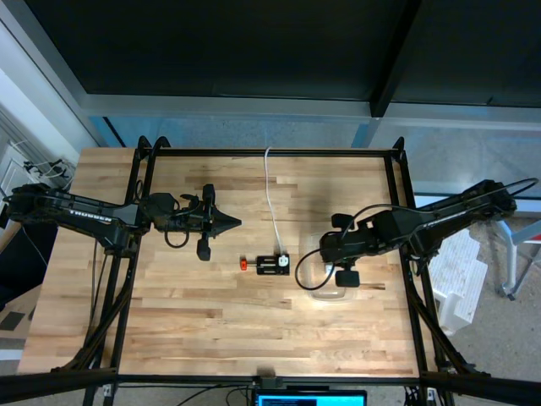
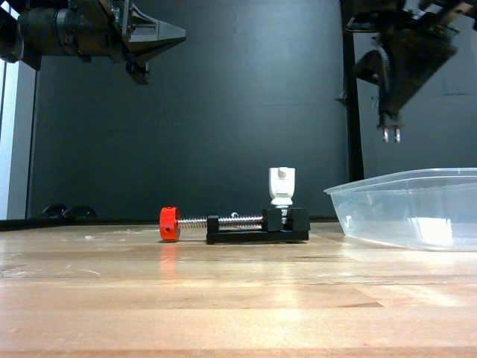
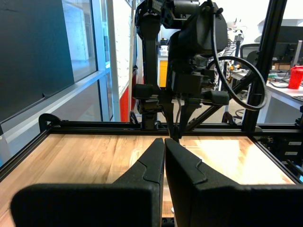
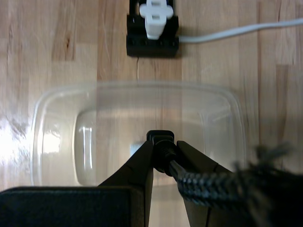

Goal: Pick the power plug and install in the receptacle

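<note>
My right gripper (image 4: 163, 150) hangs above the clear tray, shut on the power plug (image 4: 161, 140), a small dark body with a braided black cord. In the low view the plug's two metal prongs (image 2: 390, 133) point down, well above the tray rim. The receptacle (image 2: 282, 184) is a white socket standing upright in a little black vise (image 2: 257, 225) with a red knob (image 2: 170, 224); it lies left of the right gripper (image 1: 309, 259). The receptacle (image 4: 155, 13) shows beyond the tray's far wall. My left gripper (image 1: 235, 222) hovers shut and empty, high over the table's left half.
A clear plastic tray (image 1: 331, 293) sits on the wooden table just right of the vise, its rim (image 2: 402, 179) below the plug. A thin white cable (image 1: 270, 190) runs from the receptacle toward the table's far edge. A black frame borders the table.
</note>
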Controlling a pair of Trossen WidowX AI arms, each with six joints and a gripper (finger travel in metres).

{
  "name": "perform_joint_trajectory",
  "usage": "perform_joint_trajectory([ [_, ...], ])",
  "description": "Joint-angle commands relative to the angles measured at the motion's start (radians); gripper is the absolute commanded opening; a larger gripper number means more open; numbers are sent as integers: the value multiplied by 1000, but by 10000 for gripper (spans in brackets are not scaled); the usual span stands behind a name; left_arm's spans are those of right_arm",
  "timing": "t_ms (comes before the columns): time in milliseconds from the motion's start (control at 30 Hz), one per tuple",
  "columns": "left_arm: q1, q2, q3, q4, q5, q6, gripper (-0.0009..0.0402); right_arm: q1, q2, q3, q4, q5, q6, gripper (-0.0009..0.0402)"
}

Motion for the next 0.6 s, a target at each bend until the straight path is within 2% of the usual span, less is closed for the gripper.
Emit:
perform_joint_trajectory([
  [33,0,0,0,0,0,0,0,-13,54,44,11,-2,-2,0],
  [600,0,0,0,0,0,0,0,-71,335,290,40,-1,-58,0],
])
